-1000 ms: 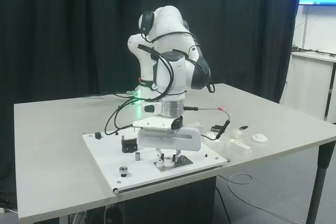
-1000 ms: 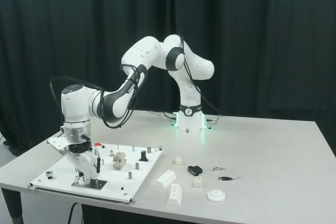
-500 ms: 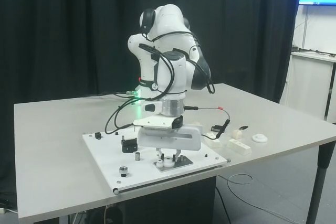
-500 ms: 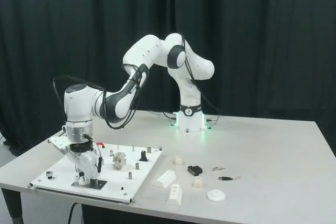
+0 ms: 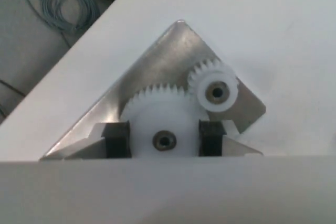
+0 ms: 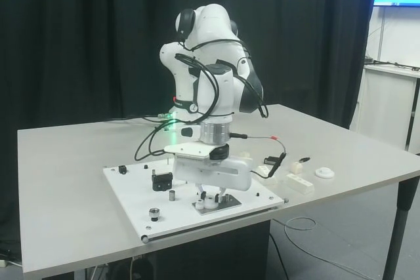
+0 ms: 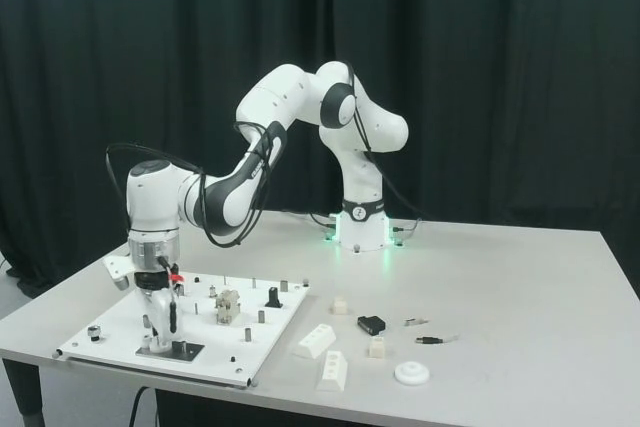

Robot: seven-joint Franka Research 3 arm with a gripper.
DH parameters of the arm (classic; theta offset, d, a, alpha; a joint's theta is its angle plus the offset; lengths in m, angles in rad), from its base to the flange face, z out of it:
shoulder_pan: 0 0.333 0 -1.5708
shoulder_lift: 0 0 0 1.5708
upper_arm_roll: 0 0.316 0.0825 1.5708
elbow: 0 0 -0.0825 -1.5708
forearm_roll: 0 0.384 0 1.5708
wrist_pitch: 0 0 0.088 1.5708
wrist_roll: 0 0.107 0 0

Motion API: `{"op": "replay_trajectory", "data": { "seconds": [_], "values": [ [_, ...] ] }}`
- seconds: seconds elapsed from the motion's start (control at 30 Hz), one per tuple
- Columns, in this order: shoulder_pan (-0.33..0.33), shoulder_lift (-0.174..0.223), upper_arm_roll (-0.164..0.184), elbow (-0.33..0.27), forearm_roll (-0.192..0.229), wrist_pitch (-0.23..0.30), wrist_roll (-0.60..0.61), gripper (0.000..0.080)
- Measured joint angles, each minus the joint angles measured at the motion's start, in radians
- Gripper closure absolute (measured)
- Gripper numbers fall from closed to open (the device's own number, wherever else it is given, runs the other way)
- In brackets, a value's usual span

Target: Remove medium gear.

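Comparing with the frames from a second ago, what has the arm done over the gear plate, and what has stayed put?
The wrist has lifted slightly and turned above the metal plate, so the gripper hangs more upright. Its fingers sit on either side of the medium gear, which is still low over the plate, beside the small gear. The white board and the loose parts on the table have not moved.

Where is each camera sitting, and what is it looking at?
Wrist view: sits on the arm's wrist, looks straight down at the medium gear between two black fingertips, beside the small gear.
First room view: stands off the table's front corner, faces the white board, showing the whole arm and the hand.
Second room view: stands across the table, faces the arm's base, board at the side.
All three share the grey metal plate holding the gears.
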Motion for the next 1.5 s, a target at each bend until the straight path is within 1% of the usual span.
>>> {"op": "replay_trajectory", "data": {
  "seconds": [0.13, 0.37, 0.57, 0.9, 1.0, 1.2, 1.4, 1.5],
  "values": [
    [0.003, -0.001, -0.003, -0.002, 0.0, 0.002, 0.098, 0.0525],
    [0.01, -0.001, -0.011, -0.005, 0.0, 0.006, 0.141, 0.0525],
    [0.012, -0.001, -0.012, -0.005, -0.003, 0.007, 0.129, 0.0525],
    [0.012, -0.002, -0.013, -0.005, -0.005, 0.007, 0.006, 0.0525],
    [0.012, -0.002, -0.013, -0.006, -0.005, 0.007, -0.011, 0.0525],
    [0.012, -0.002, -0.013, -0.007, -0.001, 0.007, 0.002, 0.0525],
    [0.012, -0.003, -0.014, -0.007, 0.002, 0.007, 0.102, 0.0525],
    [0.012, -0.004, -0.014, -0.007, 0.002, 0.007, 0.12, 0.0525]
  ]
}}
